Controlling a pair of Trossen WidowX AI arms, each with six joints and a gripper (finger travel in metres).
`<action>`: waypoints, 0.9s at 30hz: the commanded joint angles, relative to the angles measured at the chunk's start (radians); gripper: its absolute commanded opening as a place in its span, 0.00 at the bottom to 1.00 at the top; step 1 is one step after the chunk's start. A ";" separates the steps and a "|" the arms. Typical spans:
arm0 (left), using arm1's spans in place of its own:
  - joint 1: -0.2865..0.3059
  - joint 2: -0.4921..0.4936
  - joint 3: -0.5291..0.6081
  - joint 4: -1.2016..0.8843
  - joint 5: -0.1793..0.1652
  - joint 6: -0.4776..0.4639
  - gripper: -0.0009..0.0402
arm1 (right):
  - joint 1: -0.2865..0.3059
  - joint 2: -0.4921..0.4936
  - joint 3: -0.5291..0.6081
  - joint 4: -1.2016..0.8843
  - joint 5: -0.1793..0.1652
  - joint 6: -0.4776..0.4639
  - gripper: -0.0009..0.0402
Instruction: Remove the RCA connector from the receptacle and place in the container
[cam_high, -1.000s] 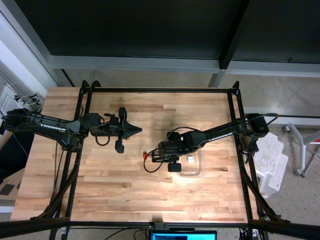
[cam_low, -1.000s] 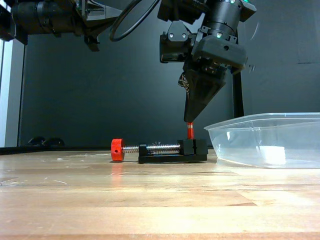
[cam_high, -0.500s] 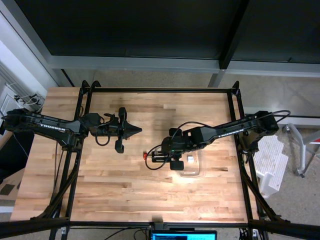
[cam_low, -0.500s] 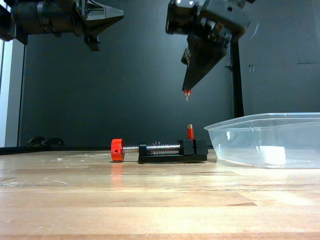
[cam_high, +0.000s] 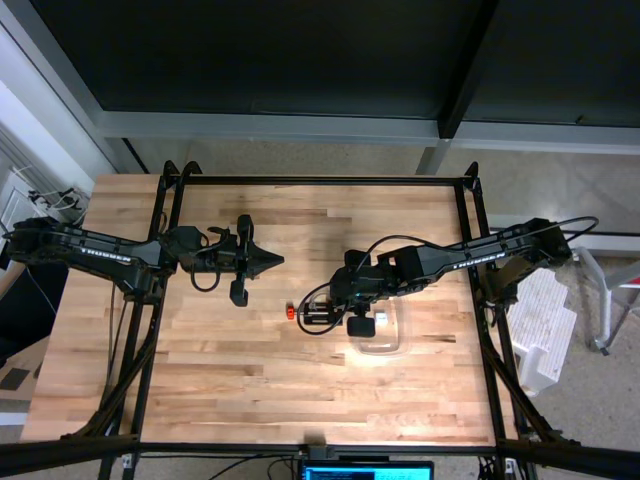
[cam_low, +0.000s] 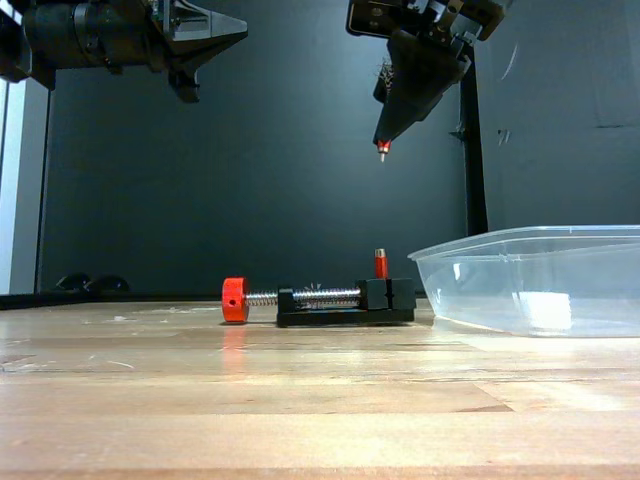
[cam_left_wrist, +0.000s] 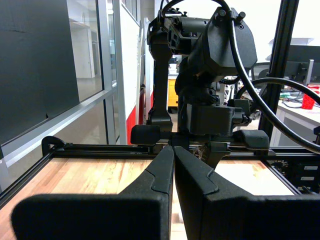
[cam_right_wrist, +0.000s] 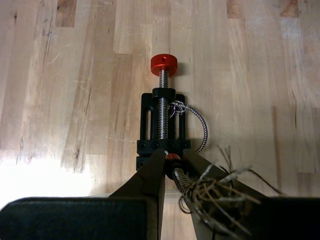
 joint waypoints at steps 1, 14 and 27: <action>0.000 0.000 0.000 0.000 0.000 0.000 0.02 | 0.003 -0.019 -0.010 -0.009 -0.001 0.006 0.03; 0.000 0.000 0.000 0.000 0.000 0.000 0.02 | 0.010 -0.189 -0.229 -0.023 0.002 0.069 0.03; 0.000 0.000 0.000 0.000 0.000 0.000 0.02 | 0.025 -0.228 -0.364 -0.081 0.000 0.137 0.03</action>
